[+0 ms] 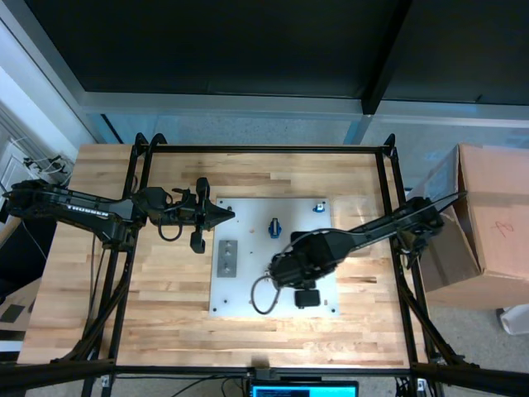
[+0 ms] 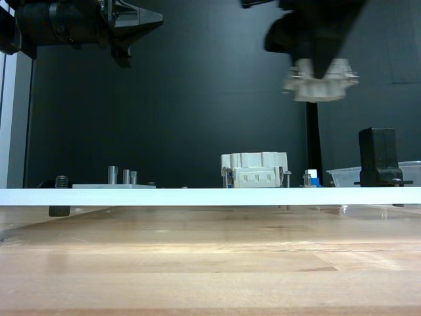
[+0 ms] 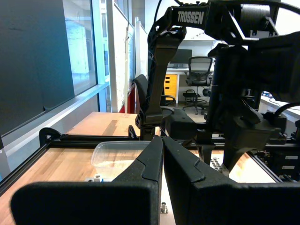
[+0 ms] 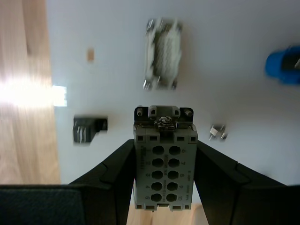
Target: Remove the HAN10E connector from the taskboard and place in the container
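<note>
Two arms reach in over the white taskboard (image 1: 248,298). At the left, the left gripper (image 1: 230,215) hangs high over the board's far left corner, its fingers (image 3: 145,164) pressed together with nothing between them. Below and nearer, a grey plate (image 1: 227,256) with short metal pegs lies on the board. Toward the middle, the pale connector seat (image 2: 254,170) stands upright on the board, with a blue part (image 1: 275,227) beyond it. Further right, the right gripper (image 4: 164,150) points down over the board and pinches the HAN10E connector (image 4: 164,173) between its black fingers (image 4: 112,173). The low view shows the connector in the air, well above its seat and a little to the right of it, clear of the board. A black block (image 2: 378,158) stands on the board further right, and the clear plastic container (image 2: 348,175) shows behind it.
</note>
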Action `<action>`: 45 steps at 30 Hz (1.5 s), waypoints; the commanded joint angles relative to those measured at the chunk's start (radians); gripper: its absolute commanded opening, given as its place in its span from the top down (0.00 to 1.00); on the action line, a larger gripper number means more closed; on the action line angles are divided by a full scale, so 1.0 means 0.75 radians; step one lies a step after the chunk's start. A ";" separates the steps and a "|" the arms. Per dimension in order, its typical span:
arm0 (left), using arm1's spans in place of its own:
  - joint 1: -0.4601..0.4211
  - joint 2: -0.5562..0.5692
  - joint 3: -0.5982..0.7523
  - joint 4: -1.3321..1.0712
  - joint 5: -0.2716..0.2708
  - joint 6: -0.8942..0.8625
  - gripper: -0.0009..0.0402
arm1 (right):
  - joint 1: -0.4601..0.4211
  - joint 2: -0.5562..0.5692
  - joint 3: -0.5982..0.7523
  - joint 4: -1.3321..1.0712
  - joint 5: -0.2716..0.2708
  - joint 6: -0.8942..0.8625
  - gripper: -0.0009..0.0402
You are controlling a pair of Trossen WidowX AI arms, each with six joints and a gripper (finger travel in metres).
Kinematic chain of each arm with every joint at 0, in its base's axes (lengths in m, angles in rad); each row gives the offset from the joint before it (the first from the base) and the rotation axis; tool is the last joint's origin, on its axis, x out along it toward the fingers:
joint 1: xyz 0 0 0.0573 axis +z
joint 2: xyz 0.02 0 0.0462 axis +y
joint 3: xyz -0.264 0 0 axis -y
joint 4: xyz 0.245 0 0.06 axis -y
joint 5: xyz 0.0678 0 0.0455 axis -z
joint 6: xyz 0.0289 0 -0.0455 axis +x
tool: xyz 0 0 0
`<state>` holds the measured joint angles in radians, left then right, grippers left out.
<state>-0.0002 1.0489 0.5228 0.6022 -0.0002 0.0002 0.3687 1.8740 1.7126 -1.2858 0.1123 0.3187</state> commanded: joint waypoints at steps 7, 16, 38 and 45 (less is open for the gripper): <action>0.000 0.001 0.000 0.001 0.000 0.000 0.98 | 0.090 -0.209 -0.355 0.144 -0.001 0.082 0.90; 0.000 0.001 0.000 0.001 0.000 0.000 0.98 | 0.179 -0.368 -0.610 0.186 -0.001 0.166 0.90; 0.000 0.001 0.000 0.001 0.000 0.000 0.98 | 0.390 -0.694 -1.084 0.347 -0.001 0.425 0.90; 0.000 0.001 0.000 0.001 0.000 0.000 0.98 | 0.445 -0.719 -1.179 0.401 -0.001 0.493 0.90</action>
<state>-0.0002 1.0489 0.5224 0.6025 -0.0002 0.0002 0.6964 1.3338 0.8398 -0.9970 0.1120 0.6815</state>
